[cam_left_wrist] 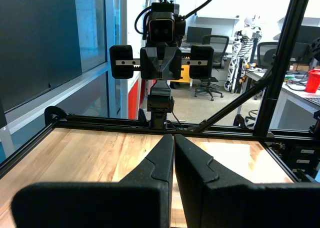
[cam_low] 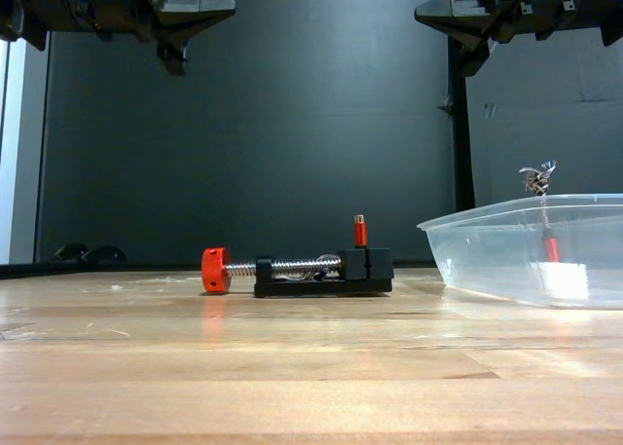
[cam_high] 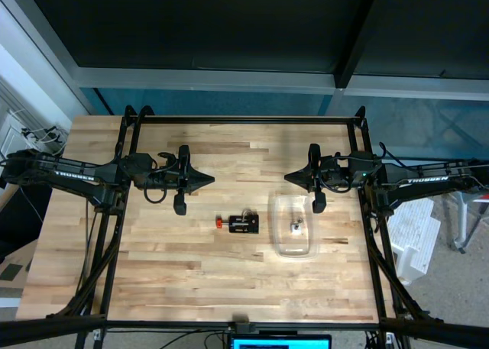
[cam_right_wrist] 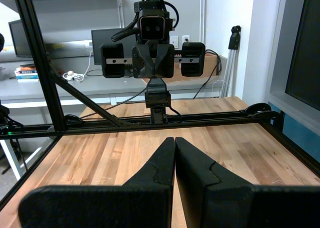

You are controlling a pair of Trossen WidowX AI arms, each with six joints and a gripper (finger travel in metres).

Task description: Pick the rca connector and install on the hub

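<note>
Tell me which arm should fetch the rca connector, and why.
Right. The right gripper hangs near the clear tray holding the rca connector; the left gripper sits beyond the hub, farther off. Both are shut.

A robotics lab: the left gripper (cam_high: 212, 179) and right gripper (cam_high: 288, 179) hang closed above a black-framed wooden bench (cam_high: 191, 276), with a desk (cam_right_wrist: 75, 86), office chairs (cam_left_wrist: 210, 81) and a monitor (cam_right_wrist: 107, 36) behind.
</note>
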